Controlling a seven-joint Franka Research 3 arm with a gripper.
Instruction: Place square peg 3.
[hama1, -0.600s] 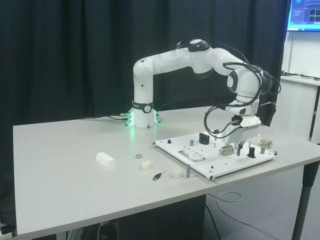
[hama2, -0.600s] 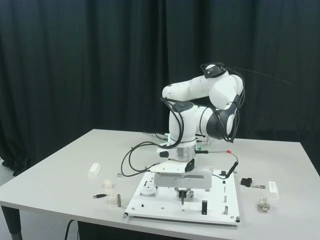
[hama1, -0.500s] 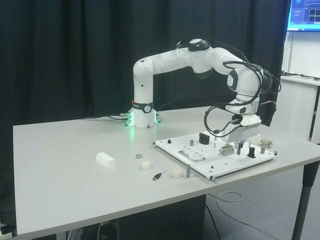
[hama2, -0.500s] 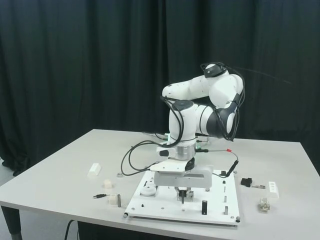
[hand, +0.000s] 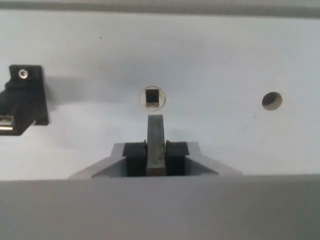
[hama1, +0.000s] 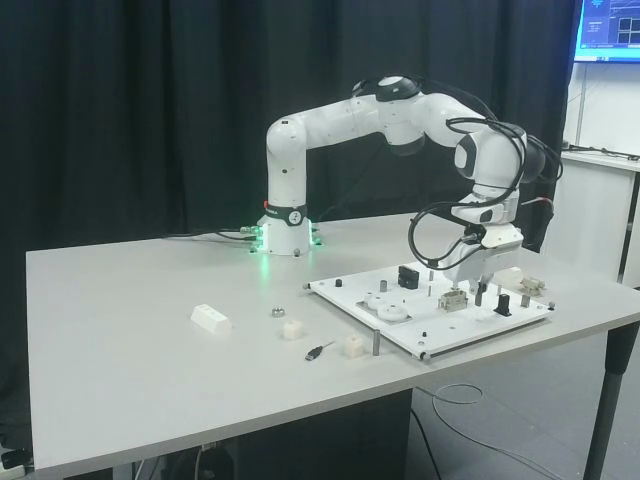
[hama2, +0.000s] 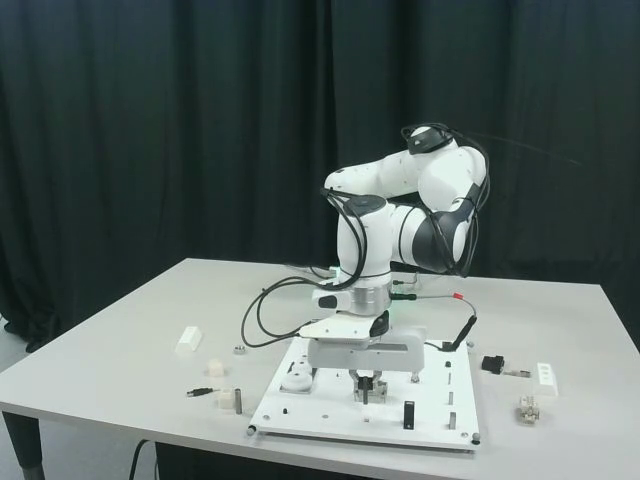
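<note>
The pincer (hand: 155, 159) is clamped on square peg 3 (hand: 155, 144), a grey bar held upright between the black fingers (hand: 133, 156), its free end reaching beyond their tips. In the wrist view the peg's upper part is cut off by the grey body of the pincer, so its full length cannot be seen. Just past the peg's tip lies a square hole (hand: 152, 97) in the white board (hand: 210, 65); whether the tip stands straight over it or a little to one side cannot be told. Nothing shows the peg touching the board.

Well to one side of the pincer is a round hole (hand: 271, 100); on the other side a black bracket (hand: 24, 100) is cut off by the picture's edge.

From the first room view the pincer (hama1: 481, 291) hangs over the far end of the board (hama1: 400, 328), with the peg too thin to make out. In the second room view the wrist's broad white flange hides most of the pincer (hama2: 364, 383). Away from it, on the grey worktop (hama1: 120, 340), lie small white blocks (hama1: 211, 319) whose shapes are hard to read.
</note>
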